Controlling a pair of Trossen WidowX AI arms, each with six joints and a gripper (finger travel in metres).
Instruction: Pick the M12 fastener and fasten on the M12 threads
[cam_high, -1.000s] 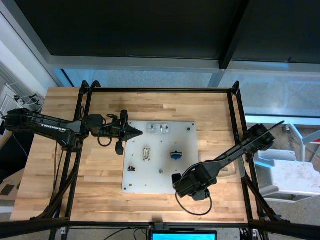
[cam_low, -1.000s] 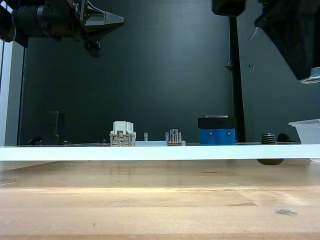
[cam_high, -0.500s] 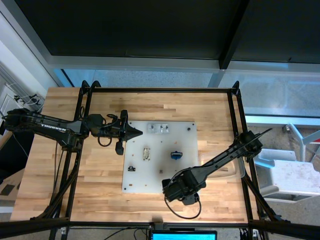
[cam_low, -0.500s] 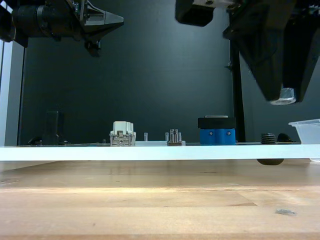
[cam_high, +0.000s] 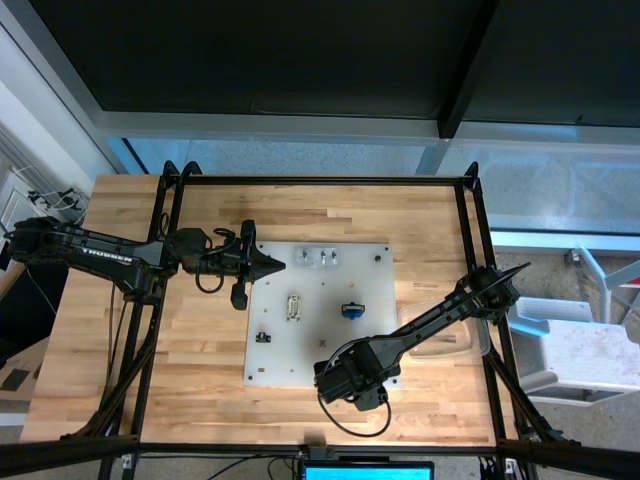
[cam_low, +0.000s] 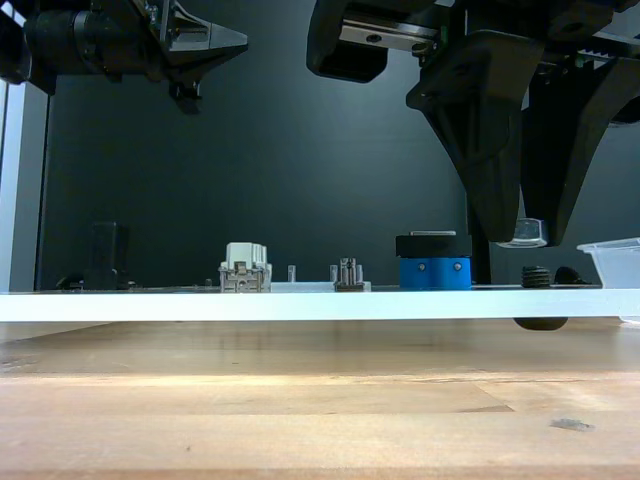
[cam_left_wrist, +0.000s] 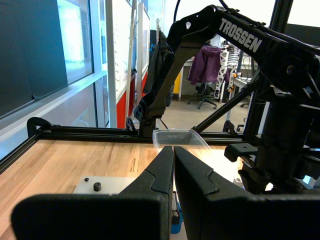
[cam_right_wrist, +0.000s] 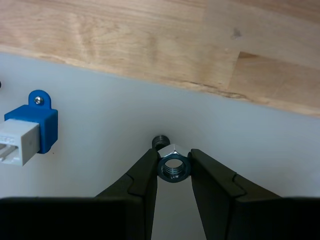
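Two end effectors (cam_low: 245, 40) (cam_low: 522, 228), nut (cam_right_wrist: 173, 166), above board (cam_low: 200, 303)

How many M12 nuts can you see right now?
1: the nut is clamped in the right gripper near the stud. Left gripper, shut, hangs parked at the board's left edge. The tray may hide more.

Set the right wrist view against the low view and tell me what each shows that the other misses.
Only the right wrist view shows the threaded hole of the nut and the bare stud just beyond it. Only the low view shows the nut hanging above the stud's top, not yet on it, the clear tray, and the left gripper parked high at the left. Both show the right gripper shut on the nut, and the blue connector.
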